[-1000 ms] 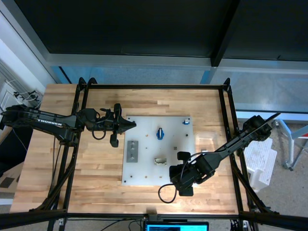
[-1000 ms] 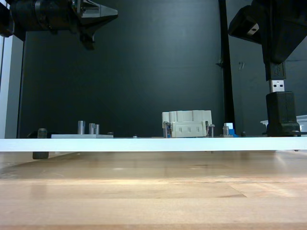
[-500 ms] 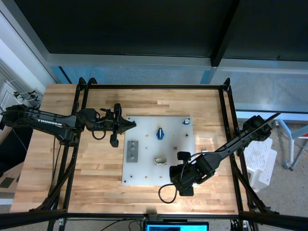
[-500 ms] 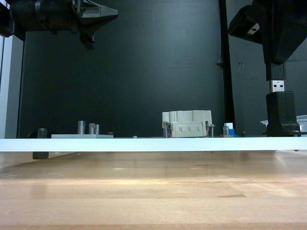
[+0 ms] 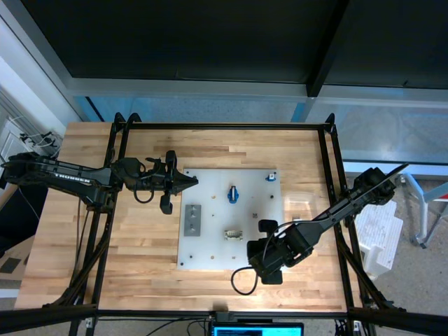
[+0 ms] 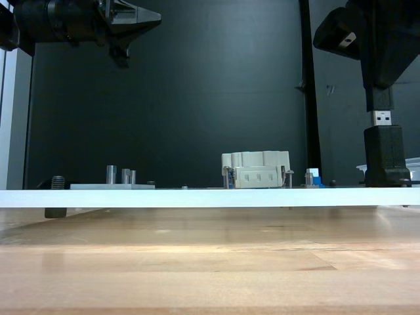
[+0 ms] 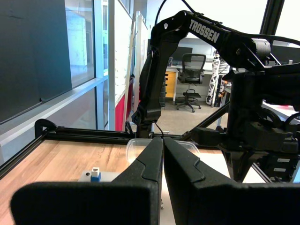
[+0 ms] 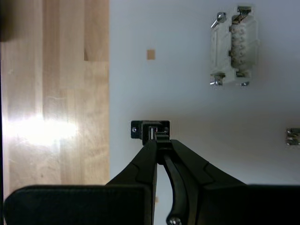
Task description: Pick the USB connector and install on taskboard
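Observation:
My right gripper (image 6: 380,85) hangs over the near right part of the taskboard (image 5: 210,203) and is shut on the USB connector (image 6: 382,118), plug pointing straight down. The plug's metal tip sits just above a black upright socket (image 6: 386,154) on the board. Looking along the right gripper (image 8: 160,146), the connector (image 8: 160,137) lines up over that socket (image 8: 149,129). From above, the right gripper (image 5: 269,267) hides the connector. My left gripper (image 5: 189,180) hovers high by the board's far left edge, shut and holding nothing, its fingers (image 7: 150,164) pressed together.
On the board stand a metal multi-pin socket (image 5: 233,234), a grey block (image 5: 192,219) and a blue knob (image 5: 233,194). A clear plastic tray (image 5: 299,204) lies right of the board. Black frame rails (image 5: 224,127) border the wooden table.
The right gripper with the connector has shifted slightly right and a touch lower toward the black socket. The left arm has not moved.

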Robot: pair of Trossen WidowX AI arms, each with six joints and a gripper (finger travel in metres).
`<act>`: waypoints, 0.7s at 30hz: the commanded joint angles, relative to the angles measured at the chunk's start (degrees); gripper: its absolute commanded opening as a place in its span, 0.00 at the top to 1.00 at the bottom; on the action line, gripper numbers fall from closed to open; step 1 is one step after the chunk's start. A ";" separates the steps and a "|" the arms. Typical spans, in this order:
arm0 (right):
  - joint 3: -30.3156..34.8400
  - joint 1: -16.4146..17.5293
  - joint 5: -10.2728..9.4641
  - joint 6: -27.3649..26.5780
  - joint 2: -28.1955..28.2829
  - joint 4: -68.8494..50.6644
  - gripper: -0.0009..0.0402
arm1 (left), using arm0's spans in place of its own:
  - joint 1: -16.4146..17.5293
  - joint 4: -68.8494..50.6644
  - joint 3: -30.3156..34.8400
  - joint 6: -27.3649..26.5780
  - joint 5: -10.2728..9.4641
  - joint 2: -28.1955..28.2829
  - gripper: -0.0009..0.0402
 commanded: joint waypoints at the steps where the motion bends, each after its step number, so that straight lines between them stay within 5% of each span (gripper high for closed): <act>1: 0.02 0.02 -0.07 0.09 -0.17 0.28 0.98 | 0.00 0.02 0.00 0.02 0.00 0.00 0.98; 21: 0.02 0.02 -0.59 0.09 -0.17 0.81 0.98 | 0.00 0.02 0.00 0.02 0.02 0.00 0.98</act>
